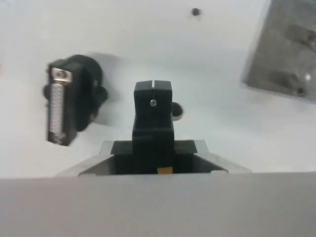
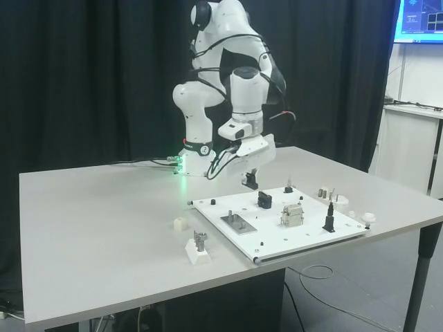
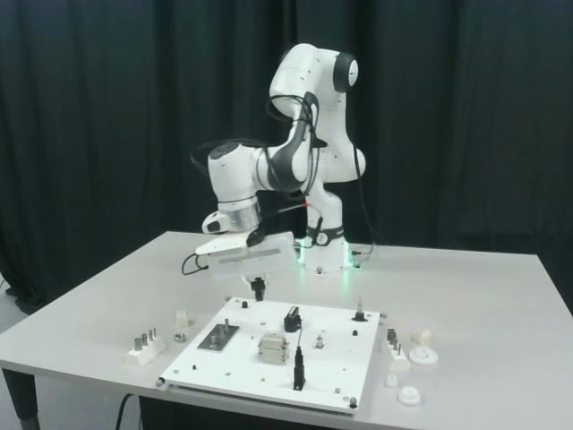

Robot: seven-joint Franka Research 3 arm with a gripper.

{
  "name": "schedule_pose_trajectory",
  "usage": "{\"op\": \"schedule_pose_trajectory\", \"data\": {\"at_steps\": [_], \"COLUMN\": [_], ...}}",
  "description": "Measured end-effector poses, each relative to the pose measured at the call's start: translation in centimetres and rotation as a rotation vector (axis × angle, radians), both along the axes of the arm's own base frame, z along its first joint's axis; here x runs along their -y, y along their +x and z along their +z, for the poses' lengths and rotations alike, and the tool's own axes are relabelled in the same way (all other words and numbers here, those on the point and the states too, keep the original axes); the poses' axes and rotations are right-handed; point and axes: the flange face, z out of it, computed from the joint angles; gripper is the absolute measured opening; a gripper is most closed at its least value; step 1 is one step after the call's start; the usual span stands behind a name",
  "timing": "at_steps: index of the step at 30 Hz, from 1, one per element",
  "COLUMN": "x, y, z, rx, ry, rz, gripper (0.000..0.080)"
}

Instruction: Insert D-SUB.

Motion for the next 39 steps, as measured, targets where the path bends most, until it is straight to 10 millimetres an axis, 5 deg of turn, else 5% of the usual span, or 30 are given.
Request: {"op": "schedule_pose_trajectory", "data": {"at_steps": [17,39], "x": [-6.1,-8.6], "y": [0.5,-0.8], "z": [0.8,-1.0], "rx": [0.006,0.066], "ry": [-0.106,-0.141], "rz": [-0.061,-0.067], "gripper": [0.0153,0.0153]}}
